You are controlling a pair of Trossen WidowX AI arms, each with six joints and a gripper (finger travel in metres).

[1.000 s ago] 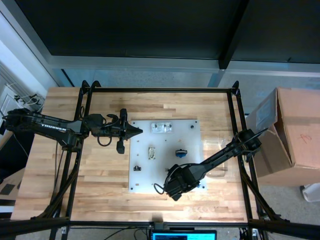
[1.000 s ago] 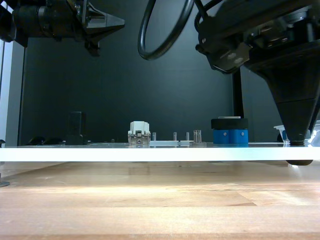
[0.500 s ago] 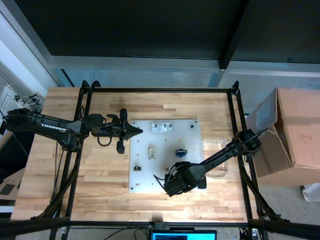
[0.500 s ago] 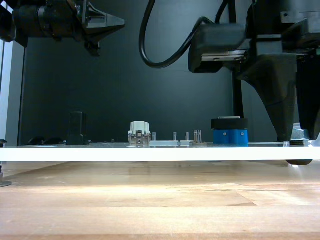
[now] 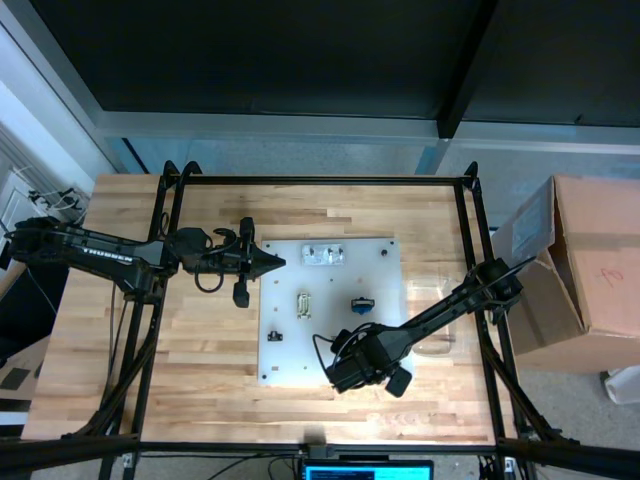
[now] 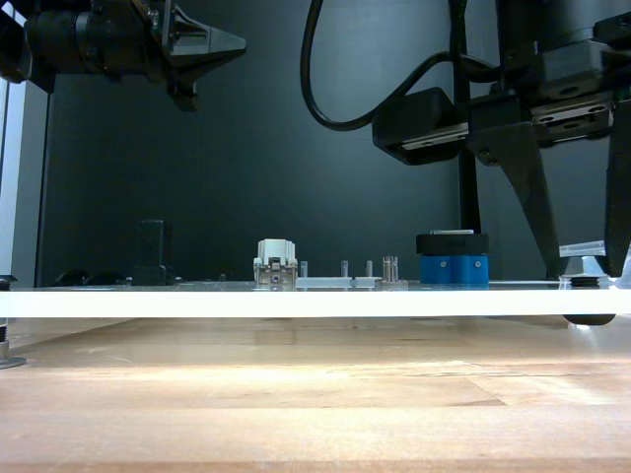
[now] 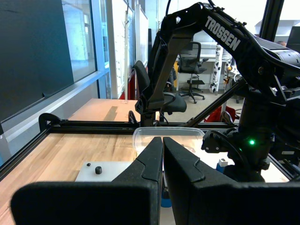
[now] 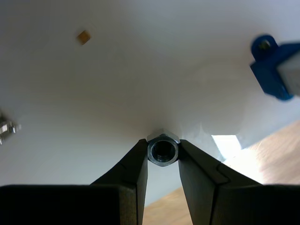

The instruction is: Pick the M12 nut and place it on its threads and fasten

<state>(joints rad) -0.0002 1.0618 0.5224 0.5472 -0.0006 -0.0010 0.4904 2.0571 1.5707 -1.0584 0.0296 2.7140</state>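
- While the right gripper (image 8: 162,142) points down at the near right edge of the flat white task board (image 8: 117,84), its fingers pinch the small silver hexagonal metal nut (image 8: 162,152) on two opposite flats.
- In the low view the nut sits atop the short black ribbed stud (image 6: 589,282), so it is on its stud (how far down cannot be told).
- Handling, as a judgement: light, rigid, smooth metal, likely to slip if held by its corners. The flats are the place to grip. A tilted axis risks cross-threading.
- The left gripper (image 7: 162,139) hovers high over the board's far left part, fingers pressed together on nothing.
- Hidden: in the high view the right arm covers nut and stud. The clear plastic tray (image 7: 168,133) stands behind the stud in the low view and clutters it.
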